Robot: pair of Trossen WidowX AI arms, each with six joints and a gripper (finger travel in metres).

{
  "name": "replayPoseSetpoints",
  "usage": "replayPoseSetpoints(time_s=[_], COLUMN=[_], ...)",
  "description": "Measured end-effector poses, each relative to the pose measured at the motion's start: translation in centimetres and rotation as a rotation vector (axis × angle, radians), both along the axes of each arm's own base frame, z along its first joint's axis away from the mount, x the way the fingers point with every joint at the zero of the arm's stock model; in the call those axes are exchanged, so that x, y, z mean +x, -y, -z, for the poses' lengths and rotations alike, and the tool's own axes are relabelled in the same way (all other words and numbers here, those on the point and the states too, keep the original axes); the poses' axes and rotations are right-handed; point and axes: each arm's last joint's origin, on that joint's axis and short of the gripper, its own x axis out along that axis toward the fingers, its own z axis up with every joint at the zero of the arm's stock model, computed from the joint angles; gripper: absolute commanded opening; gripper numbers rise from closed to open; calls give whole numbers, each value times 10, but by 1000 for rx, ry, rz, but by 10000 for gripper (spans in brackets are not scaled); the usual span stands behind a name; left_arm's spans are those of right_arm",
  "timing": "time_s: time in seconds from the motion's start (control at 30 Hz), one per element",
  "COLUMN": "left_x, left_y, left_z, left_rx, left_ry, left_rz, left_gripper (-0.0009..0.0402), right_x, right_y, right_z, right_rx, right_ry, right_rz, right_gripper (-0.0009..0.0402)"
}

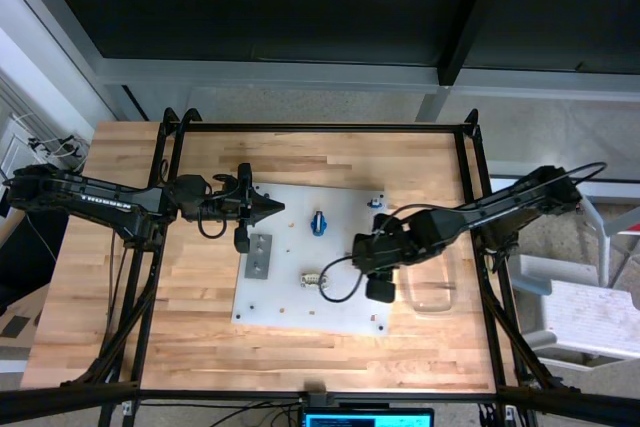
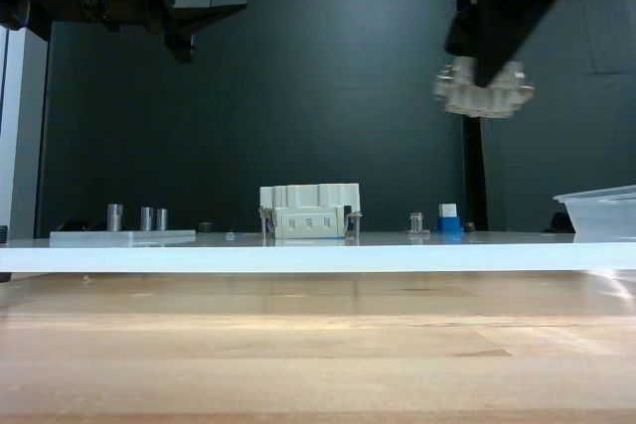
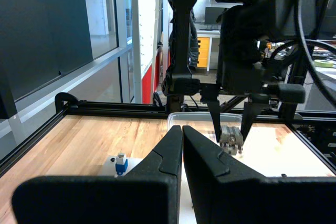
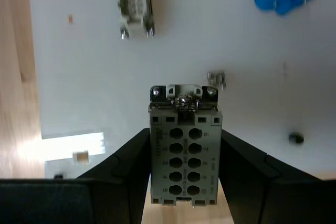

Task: Remove the HAN10-E connector and place it in the container

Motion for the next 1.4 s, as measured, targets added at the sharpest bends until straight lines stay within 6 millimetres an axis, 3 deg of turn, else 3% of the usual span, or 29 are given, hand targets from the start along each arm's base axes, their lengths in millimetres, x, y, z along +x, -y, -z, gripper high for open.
replayPoseSetpoints(time_s=[0.67, 1.4], left_x=[0, 0], left_y=[0, 0], left_z=[0, 0], left_rx=[0, 0], left_ry=[0, 0], left_rz=[0, 0], left_gripper=[0, 0], right_x=[-72, -125], right_y=[5, 11], right_z=[23, 60], right_rx=[35, 75], right_ry=[-46, -113], right_rz=[41, 116], right_gripper=[2, 2])
